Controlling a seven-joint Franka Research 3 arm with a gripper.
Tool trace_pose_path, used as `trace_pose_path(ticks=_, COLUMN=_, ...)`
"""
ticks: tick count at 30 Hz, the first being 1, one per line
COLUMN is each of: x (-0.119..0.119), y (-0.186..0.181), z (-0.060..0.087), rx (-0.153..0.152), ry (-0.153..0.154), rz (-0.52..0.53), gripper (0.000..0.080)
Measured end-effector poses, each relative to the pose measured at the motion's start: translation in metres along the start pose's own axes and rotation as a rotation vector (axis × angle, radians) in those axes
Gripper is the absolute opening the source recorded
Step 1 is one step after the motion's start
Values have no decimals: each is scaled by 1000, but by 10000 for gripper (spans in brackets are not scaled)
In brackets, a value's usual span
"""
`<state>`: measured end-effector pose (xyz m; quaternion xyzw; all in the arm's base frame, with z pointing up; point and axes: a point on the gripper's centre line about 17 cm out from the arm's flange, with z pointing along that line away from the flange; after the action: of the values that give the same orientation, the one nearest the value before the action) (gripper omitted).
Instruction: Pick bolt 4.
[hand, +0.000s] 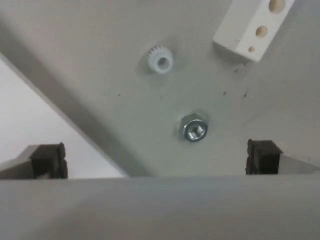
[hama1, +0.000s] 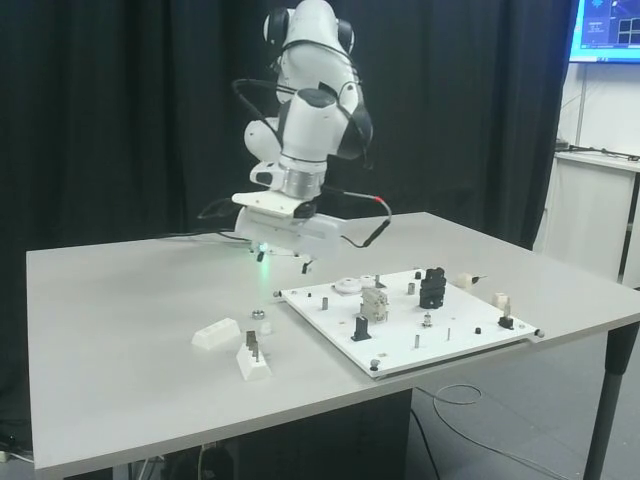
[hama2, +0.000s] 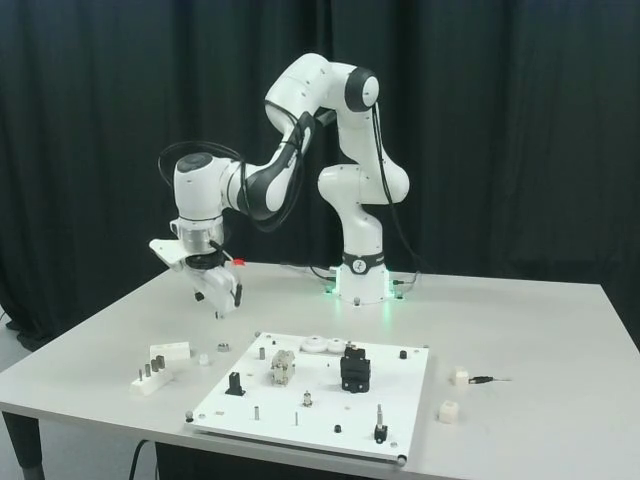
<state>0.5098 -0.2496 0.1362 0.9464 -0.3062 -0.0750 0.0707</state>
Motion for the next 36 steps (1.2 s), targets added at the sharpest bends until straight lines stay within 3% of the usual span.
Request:
trace_pose_path(ticks=9, x=-8, y=10, z=21, rx=34, ry=58, rz=-13, gripper=800)
trace_pose_path(ticks=17, x=-15, y=13, z=35, rx=49, ry=88, rz=-16, gripper=800)
trace_pose_path(ticks=30, x=-24, y=31, z=52, rx=57, ry=105, rz=1, gripper=800)
trace_pose_path(ticks=36, x=-30, y=43, z=60, rx=79, ry=108, rz=50, gripper=800)
